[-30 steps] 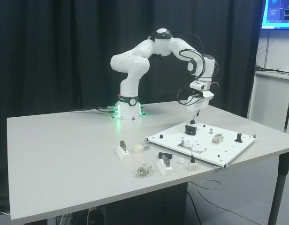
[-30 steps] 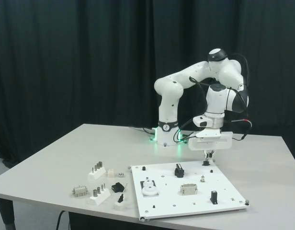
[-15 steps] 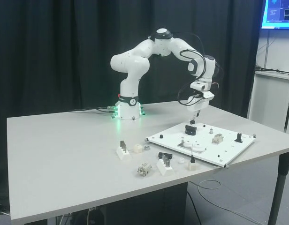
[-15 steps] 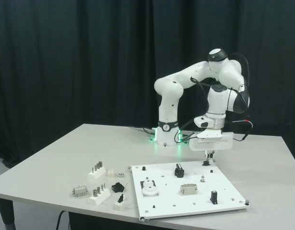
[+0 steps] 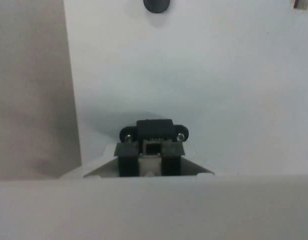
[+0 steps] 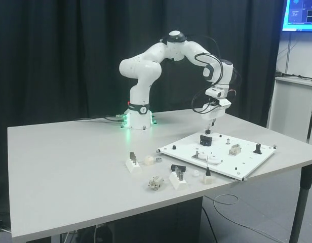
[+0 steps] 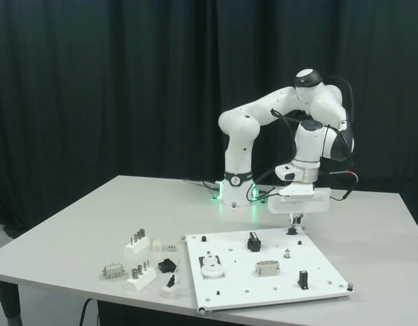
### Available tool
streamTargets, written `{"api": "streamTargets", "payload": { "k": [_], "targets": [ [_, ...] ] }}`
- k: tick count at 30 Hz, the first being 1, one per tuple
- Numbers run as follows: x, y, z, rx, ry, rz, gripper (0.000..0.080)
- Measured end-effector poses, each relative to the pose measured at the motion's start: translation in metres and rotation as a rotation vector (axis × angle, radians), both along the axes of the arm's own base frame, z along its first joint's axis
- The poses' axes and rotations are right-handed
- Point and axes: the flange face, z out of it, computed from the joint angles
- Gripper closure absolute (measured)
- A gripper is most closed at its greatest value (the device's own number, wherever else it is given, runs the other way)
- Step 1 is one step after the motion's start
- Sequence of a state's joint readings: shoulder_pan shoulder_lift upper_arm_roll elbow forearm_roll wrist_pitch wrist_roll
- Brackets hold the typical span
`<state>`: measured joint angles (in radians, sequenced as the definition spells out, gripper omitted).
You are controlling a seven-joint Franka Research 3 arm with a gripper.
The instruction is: Insert Ethernet.
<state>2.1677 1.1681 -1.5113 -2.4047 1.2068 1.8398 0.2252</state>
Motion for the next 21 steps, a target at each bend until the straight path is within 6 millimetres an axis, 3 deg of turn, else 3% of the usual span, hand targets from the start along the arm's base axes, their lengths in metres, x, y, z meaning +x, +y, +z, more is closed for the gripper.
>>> {"api": "streamTargets", "payload": {
  "k": [21],
  "targets": [
    [0.0032,-0.0005,0.0016,-0.006,-0.027,-0.019,0.0712]
  ]
}}
